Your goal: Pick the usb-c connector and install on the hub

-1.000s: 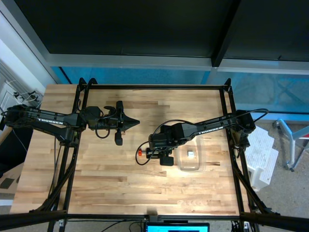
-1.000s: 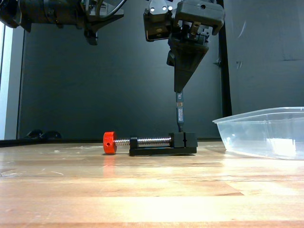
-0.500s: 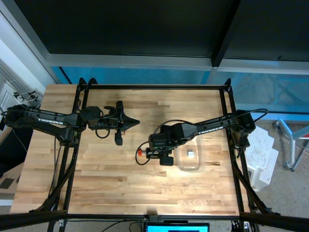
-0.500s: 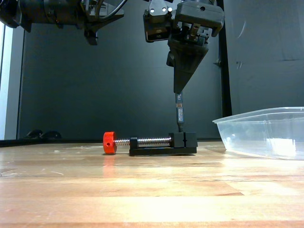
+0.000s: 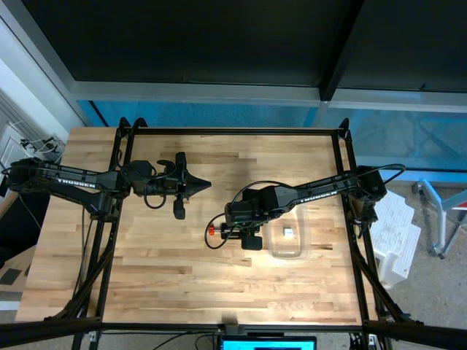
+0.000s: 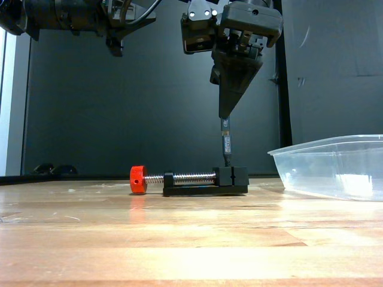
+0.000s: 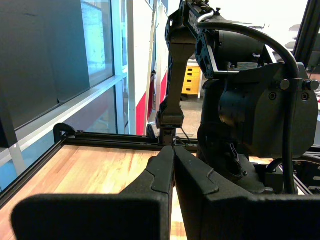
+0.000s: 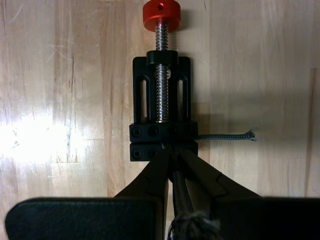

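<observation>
**Right gripper** (image 6: 224, 115) hangs point-down over the hub (image 6: 206, 180). Its fingers pinch the upper end of the usb-c connector (image 6: 226, 143), which stands upright directly beneath the tips with its lower end in the hub's end block. The orange-red knob (image 6: 138, 179) sits at the end of the hub farthest from this gripper, on a bare threaded screw. A frayed thin cord (image 8: 225, 136) juts sideways from the block just ahead of the fingertips. A clear plastic tray (image 6: 335, 167) rests beside the gripper on the side opposite the knob, apart from the hub, and holds a small white piece (image 5: 289, 232).

**Left gripper** (image 7: 173, 149) is held high and well apart from the hub, with its fingers pressed together and pointing toward the right arm.

**Surface:** pale wood-strip table (image 5: 168, 277) with bright glare patches, bounded by a black frame (image 5: 233, 132).

**Room:** a dark wall stands beyond the table, and tall windows (image 7: 100, 45) are seen past the left gripper.
</observation>
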{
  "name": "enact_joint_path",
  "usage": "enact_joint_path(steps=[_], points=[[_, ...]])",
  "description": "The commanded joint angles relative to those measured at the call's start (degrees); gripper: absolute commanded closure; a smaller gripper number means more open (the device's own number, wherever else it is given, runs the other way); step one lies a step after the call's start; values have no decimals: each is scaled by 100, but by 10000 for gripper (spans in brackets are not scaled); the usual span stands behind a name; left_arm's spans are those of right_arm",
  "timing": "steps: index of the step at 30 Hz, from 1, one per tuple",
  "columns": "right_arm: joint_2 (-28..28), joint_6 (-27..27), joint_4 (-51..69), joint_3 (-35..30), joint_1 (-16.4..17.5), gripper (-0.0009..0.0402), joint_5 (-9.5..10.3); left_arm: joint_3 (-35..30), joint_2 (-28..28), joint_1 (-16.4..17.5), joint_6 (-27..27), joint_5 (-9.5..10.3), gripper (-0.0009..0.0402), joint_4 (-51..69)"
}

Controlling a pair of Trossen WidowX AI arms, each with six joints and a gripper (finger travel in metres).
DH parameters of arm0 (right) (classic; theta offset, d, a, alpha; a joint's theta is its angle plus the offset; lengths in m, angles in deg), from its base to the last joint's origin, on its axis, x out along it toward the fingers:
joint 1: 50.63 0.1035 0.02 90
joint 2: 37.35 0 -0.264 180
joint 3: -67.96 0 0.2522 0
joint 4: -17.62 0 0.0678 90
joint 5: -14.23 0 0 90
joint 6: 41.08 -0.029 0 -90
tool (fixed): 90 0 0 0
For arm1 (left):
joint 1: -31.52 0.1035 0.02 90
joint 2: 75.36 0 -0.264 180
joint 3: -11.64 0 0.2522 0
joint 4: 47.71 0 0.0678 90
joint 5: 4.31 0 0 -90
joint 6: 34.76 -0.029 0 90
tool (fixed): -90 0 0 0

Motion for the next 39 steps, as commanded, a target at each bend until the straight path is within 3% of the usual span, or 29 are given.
enact_joint_path(steps=[1, 17, 36, 39], points=[[0, -4, 44, 2, 2, 393, 2, -2, -2, 2, -2, 0, 393, 0], [0, 11, -28, 74, 2, 393, 4, -2, -2, 0, -2, -2, 393, 0], [0, 105, -127, 223, 13, 393, 118, -2, -2, 2, -2, -2, 393, 0], [2, 149, -127, 223, 17, 393, 205, -2, -2, 0, -2, 0, 393, 0]])
